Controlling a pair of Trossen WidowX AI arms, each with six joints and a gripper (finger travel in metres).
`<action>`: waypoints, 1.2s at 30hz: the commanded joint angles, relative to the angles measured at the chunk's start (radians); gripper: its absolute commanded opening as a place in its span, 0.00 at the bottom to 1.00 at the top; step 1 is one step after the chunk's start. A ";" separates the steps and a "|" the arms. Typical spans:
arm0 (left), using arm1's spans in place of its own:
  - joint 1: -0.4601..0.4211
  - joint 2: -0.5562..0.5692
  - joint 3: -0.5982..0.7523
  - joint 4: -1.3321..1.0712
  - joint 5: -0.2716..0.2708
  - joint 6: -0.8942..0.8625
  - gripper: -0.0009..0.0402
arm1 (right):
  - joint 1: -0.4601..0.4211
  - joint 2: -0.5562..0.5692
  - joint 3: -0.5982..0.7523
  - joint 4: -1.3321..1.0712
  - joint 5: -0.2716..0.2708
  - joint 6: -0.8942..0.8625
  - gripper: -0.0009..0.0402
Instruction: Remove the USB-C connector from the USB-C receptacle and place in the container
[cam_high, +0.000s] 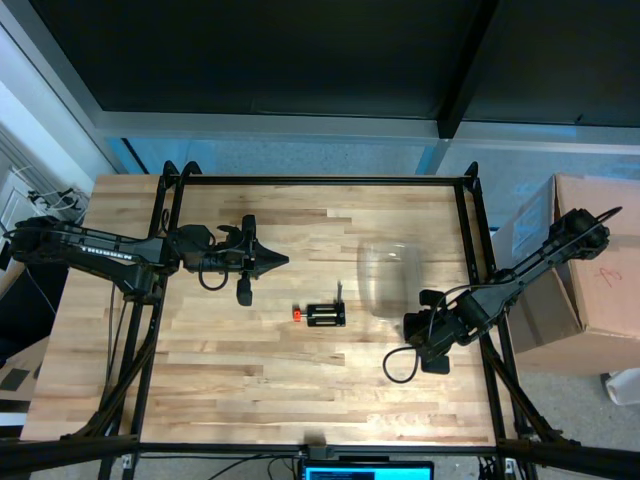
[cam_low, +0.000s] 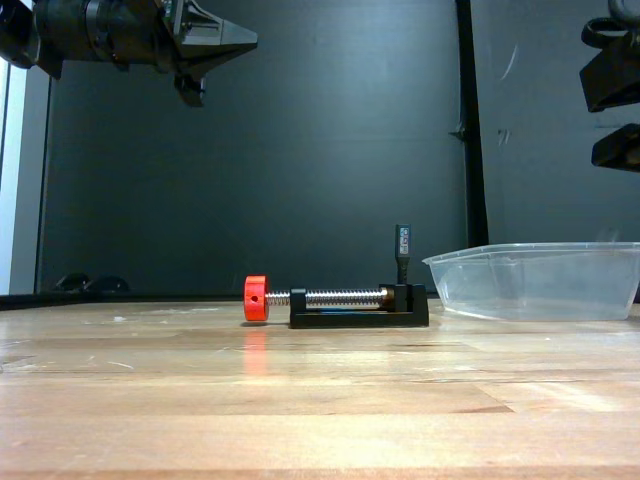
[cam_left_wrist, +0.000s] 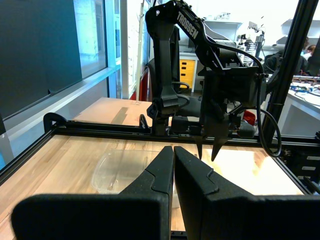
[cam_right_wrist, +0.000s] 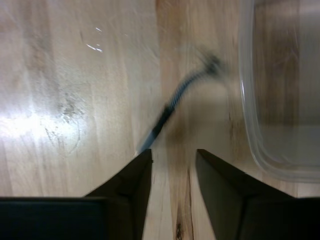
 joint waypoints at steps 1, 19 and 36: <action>0.000 0.000 0.000 0.000 0.000 0.000 0.02 | 0.000 0.001 -0.006 0.000 0.001 0.006 0.46; 0.000 0.000 0.000 0.000 0.000 0.000 0.02 | 0.002 0.001 -0.001 0.028 -0.018 0.057 0.61; 0.000 0.000 0.000 0.000 0.000 0.000 0.02 | -0.039 0.214 0.048 0.134 0.005 0.341 0.61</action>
